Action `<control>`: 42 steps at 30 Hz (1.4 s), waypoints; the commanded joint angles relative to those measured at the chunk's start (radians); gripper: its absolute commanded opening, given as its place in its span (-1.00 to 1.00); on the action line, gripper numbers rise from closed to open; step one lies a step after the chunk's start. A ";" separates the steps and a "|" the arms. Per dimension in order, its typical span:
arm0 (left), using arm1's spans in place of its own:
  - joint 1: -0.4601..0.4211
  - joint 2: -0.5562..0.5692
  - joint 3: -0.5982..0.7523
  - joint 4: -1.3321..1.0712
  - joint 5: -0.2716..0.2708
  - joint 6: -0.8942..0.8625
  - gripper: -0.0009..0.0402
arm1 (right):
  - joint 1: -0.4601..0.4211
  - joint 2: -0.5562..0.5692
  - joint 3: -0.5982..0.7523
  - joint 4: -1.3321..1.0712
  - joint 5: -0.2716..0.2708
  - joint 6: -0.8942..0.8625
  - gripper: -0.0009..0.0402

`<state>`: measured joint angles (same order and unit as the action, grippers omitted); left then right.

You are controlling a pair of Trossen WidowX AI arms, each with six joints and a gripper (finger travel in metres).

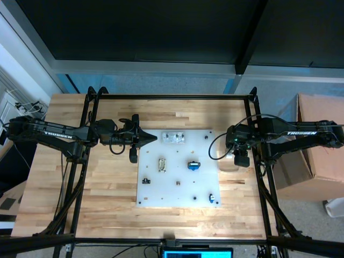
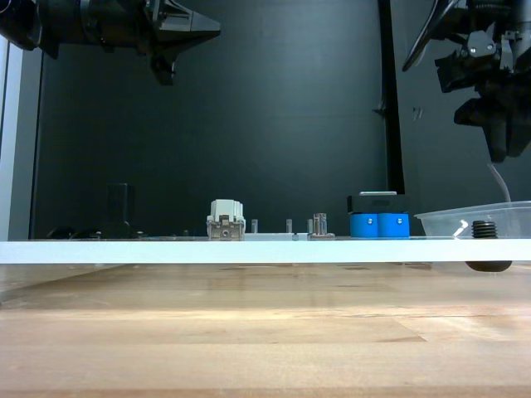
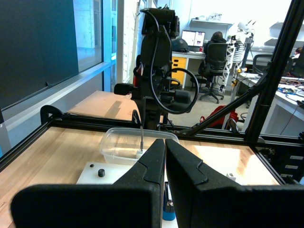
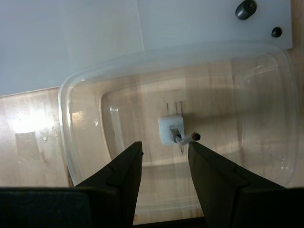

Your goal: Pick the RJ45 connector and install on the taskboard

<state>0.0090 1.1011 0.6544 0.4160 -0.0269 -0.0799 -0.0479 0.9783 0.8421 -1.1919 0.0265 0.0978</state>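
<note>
The RJ45 connector, a small pale block with a short cable rising toward the camera, lies free in a clear plastic tray. My right gripper hangs open above it, its tips well clear of the connector. Seen from above, the right gripper is over the tray at the right edge of the white taskboard. My left gripper is shut and empty, held high over the board's far left edge, also visible in the low view. Its fingers meet, pointing across at the tray.
On the board stand a blue part, a grey connector housing, a clear fixture and small pegs. Black frame rails run along the table's sides. A cardboard box stands off the table to the right.
</note>
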 commanded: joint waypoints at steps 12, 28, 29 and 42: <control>0.000 0.000 0.000 0.000 0.000 0.000 -0.95 | 0.000 0.002 -0.106 0.098 0.000 0.005 -0.30; 0.000 0.000 0.000 0.000 0.000 0.000 -0.95 | 0.000 0.185 -0.105 0.100 0.005 0.005 -0.30; 0.000 0.000 0.000 0.000 0.000 0.000 -0.95 | 0.000 0.199 -0.105 0.102 0.005 0.004 -0.31; 0.000 0.000 0.000 0.000 0.000 0.000 -0.95 | 0.000 0.288 -0.105 0.137 0.004 0.006 -0.36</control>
<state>0.0090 1.1011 0.6540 0.4160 -0.0269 -0.0799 -0.0479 1.2636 0.7368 -1.0580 0.0299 0.1017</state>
